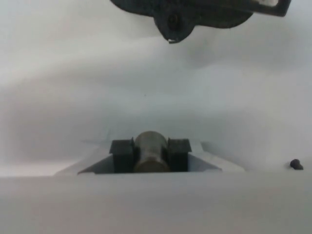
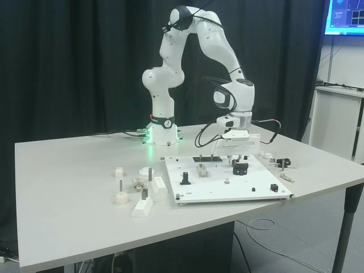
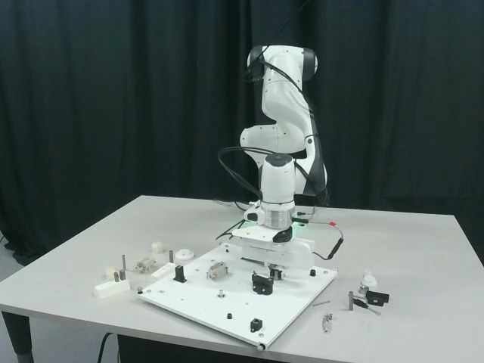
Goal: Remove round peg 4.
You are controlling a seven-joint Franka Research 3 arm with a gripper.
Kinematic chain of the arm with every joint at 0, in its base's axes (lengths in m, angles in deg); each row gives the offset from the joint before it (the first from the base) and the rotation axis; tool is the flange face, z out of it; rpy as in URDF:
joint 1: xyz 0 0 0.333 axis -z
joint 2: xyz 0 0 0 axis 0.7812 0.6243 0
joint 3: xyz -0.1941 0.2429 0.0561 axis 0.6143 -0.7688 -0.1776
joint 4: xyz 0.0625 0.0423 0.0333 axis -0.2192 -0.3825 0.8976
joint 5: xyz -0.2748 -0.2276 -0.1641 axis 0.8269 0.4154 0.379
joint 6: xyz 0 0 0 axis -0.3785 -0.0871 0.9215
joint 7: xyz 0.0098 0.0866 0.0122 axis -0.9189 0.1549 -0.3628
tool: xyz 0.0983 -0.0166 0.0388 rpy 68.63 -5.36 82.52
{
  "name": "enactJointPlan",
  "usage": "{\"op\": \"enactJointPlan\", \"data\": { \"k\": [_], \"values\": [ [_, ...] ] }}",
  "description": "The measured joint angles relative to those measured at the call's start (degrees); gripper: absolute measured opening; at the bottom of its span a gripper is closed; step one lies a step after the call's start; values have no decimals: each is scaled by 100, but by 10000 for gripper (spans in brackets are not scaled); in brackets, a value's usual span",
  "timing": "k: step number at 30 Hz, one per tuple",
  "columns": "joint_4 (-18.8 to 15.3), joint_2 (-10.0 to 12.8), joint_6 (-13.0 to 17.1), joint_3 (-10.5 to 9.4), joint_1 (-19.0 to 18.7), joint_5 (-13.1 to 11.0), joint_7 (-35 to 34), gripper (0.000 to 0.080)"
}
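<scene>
The gripper is clamping its black fingers on the short grey metal round peg over the white board, likely needing a straight upward pull.

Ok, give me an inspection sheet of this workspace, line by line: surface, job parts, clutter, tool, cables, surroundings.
Surface: grey table carrying a white square assembly board.
Job's things: a grey metal round peg sits between the tool's two black finger pads in the wrist view; whether it has left the board cannot be told.
Clutter: small white blocks with upright pegs lie beside the board; small black and metal parts lie off its other side.
Tool: the white arm's tool is low over the board, shut on the peg.
Cables: a black cable loops from the wrist.
Surroundings: black curtains; a lit screen beyond the table.
</scene>
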Motion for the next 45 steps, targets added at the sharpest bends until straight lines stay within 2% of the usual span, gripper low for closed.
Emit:
{"op": "enactJointPlan", "data": {
  "k": [5, 6, 10, 11, 20, 21, 32, 39, 45],
  "values": [
    [27, 1, -5, 4, 17, 1, 0, 145],
    [45, 1, -6, 4, 30, 1, 0, 178],
    [151, -2, -83, 4, 101, 2, 18, 178],
    [190, -5, -109, 5, 123, 4, 30, 491],
    [573, -65, -626, 53, 242, 13, 180, 491],
    [623, -73, -707, 71, 243, 13, 197, 783],
    [1030, -89, -1302, 290, 244, 23, 206, 796],
    [1222, -91, -1555, 447, 244, 68, 221, 800],
    [1345, -101, -1754, 502, 244, 120, 434, 800]
  ]
}}
